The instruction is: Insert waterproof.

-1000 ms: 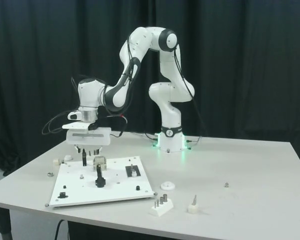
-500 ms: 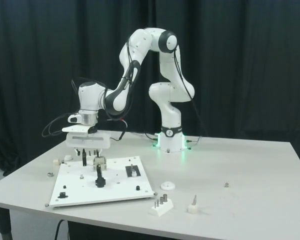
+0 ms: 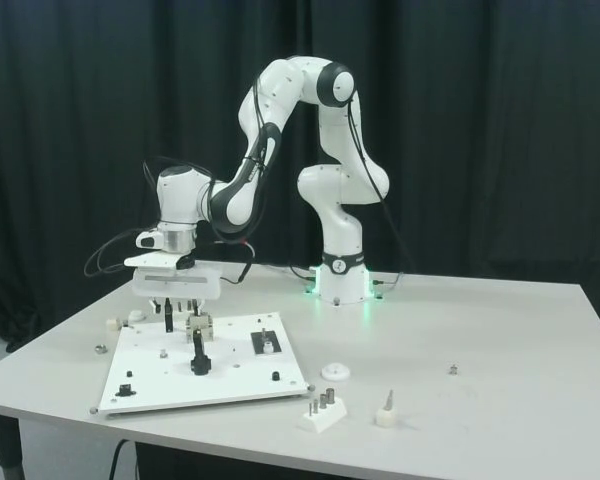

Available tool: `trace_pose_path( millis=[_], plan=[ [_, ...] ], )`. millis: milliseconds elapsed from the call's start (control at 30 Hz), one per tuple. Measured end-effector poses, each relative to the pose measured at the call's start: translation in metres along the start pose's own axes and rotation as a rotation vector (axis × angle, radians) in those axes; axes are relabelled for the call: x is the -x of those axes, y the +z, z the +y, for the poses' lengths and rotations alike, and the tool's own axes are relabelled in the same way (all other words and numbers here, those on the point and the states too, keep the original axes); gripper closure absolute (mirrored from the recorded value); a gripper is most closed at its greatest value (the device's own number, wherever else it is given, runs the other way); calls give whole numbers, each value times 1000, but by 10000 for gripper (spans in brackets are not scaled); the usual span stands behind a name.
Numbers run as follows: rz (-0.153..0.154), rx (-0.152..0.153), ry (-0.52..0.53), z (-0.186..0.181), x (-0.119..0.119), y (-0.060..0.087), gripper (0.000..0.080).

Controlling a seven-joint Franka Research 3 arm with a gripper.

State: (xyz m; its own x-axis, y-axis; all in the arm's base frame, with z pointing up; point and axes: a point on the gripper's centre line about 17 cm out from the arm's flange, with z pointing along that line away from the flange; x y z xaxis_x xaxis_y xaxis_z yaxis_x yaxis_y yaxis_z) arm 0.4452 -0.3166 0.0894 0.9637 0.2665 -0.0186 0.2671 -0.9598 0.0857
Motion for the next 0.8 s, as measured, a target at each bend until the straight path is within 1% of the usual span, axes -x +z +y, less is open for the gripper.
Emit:
trace_pose_path(
  millis=[800],
  plan=[
    [-4,-5,3,0,2,1,3]
  ],
)
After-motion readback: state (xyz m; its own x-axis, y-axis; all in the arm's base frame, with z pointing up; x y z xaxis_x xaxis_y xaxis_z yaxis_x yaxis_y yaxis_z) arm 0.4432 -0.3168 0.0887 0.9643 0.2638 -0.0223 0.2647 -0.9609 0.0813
